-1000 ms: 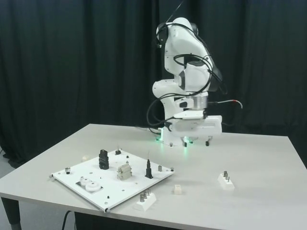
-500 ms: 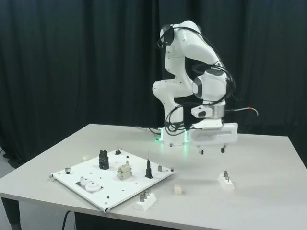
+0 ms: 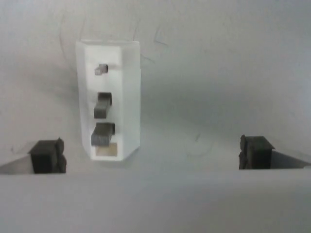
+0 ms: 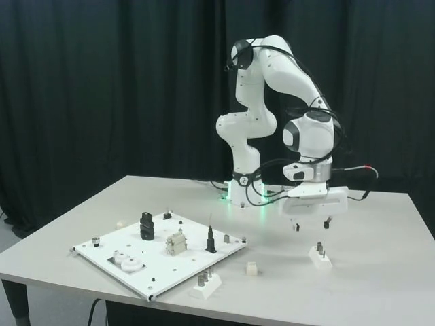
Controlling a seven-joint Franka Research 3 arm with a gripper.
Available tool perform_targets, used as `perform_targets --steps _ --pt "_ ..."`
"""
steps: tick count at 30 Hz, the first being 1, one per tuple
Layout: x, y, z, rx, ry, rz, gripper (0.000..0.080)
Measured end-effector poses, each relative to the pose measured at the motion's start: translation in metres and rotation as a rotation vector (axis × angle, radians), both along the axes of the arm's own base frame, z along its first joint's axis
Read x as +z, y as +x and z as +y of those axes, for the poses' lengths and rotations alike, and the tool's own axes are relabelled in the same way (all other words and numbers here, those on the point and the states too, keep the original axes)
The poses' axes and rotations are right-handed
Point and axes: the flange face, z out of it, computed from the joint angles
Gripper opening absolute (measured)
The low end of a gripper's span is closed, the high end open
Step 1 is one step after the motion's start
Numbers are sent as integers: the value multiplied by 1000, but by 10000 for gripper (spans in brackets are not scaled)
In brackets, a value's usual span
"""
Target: Pick square peg 2.
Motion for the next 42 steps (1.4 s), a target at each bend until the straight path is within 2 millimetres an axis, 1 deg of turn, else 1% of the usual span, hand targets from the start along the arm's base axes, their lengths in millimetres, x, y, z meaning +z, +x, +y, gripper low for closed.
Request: perform_targets --steps 11,24,32,42 --pt "-24 10 11 6 -8 18 800" --pt "-51 4 37 25 -22 47 800" --pt "-60 -1 46 26 -30 57 800" --pt "-65 -3 48 27 -36 62 800"
